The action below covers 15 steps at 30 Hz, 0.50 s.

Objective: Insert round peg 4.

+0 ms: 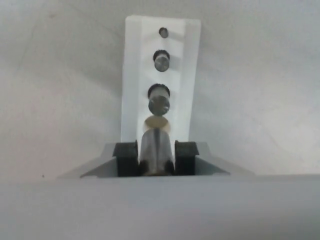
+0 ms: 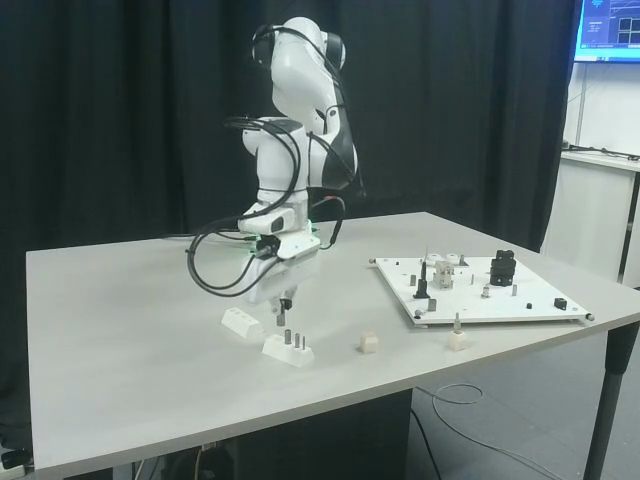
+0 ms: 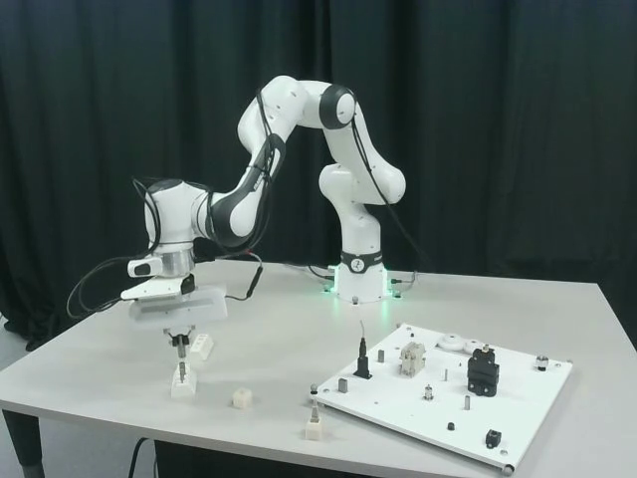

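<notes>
My gripper [image 1: 156, 159] is shut on a round metal peg [image 1: 156, 145], held upright between the black fingers [image 1: 126, 156]. Directly below lies a white peg holder block [image 1: 161, 75] with a row of holes; three pegs stand in it, and the held peg hangs just over the nearest hole. In the first room view the gripper [image 2: 284, 303] hovers a little above that white block [image 2: 288, 347]. From the second room view the gripper [image 3: 180, 342] sits over the block [image 3: 182, 382].
A second white block [image 2: 241, 322] lies beside the first. A small cube [image 2: 368, 343] and a small block with a pin [image 2: 457, 338] rest near the front edge. A white board [image 2: 480, 292] with several fixtures lies apart from the arm.
</notes>
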Tool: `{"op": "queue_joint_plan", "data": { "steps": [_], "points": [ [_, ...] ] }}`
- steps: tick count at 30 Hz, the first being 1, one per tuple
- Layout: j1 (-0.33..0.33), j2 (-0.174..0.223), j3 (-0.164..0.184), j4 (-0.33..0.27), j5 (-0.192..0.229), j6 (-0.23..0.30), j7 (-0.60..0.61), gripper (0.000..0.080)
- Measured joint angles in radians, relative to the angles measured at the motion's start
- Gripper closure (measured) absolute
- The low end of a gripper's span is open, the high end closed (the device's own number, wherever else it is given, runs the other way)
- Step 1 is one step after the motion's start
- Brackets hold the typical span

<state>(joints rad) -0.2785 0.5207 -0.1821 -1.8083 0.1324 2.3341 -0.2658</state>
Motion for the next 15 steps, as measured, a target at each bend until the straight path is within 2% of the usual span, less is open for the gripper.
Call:
{"op": "queue_joint_plan", "data": {
  "steps": [15],
  "points": [
    [0.000,-0.016,-0.007,0.000,0.000,-0.006,0.000,0.0650]
  ]
}}
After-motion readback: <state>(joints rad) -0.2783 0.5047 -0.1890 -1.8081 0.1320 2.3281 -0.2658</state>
